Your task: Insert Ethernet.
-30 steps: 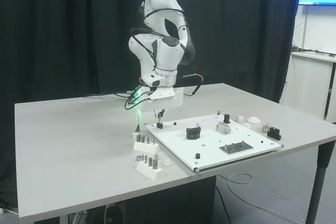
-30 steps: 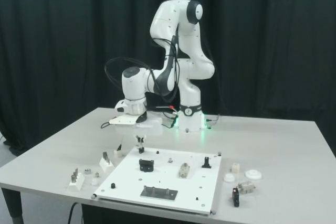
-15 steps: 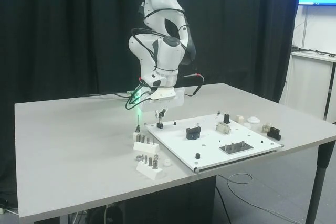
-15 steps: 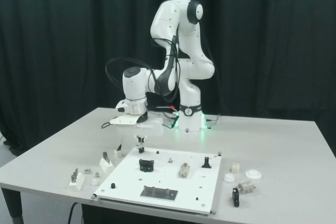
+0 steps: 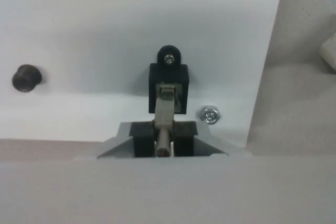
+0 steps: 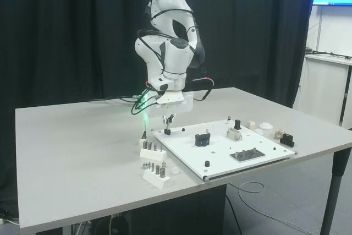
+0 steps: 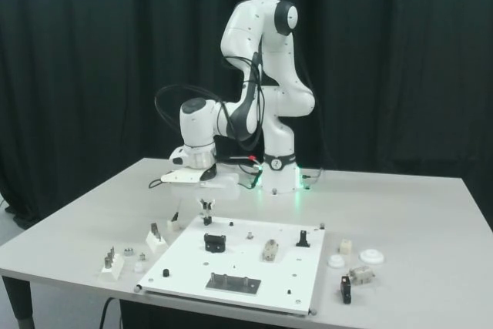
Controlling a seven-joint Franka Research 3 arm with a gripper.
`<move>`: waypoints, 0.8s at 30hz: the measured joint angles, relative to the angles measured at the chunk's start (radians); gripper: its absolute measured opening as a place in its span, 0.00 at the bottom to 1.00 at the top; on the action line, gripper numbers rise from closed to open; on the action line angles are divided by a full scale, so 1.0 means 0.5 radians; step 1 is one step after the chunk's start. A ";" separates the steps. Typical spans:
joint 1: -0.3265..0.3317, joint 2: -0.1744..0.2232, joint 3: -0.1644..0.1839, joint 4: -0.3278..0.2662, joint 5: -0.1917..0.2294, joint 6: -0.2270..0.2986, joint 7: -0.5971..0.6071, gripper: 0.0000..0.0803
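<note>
— Where's the Ethernet plug?
— My fingers pinch it; its tip sits at the black socket on the white board. Seated or not, I can't quite tell.
— Surroundings?
— The board lies on the grey worktop.

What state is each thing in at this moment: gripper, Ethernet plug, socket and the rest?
gripper: shut on the Ethernet plug, above the board's corner.
Ethernet plug: held, its tip at the socket's mouth; depth of insertion cannot be told.
black socket: fixed on the board by a screw.
white board: flat on the grey table.
</note>
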 joint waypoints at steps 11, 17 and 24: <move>0.000 -0.002 0.000 -0.003 0.000 0.000 0.015 0.09; 0.000 -0.002 -0.001 -0.003 0.000 0.000 0.017 0.09; 0.000 -0.002 -0.004 -0.004 0.001 0.001 0.017 0.09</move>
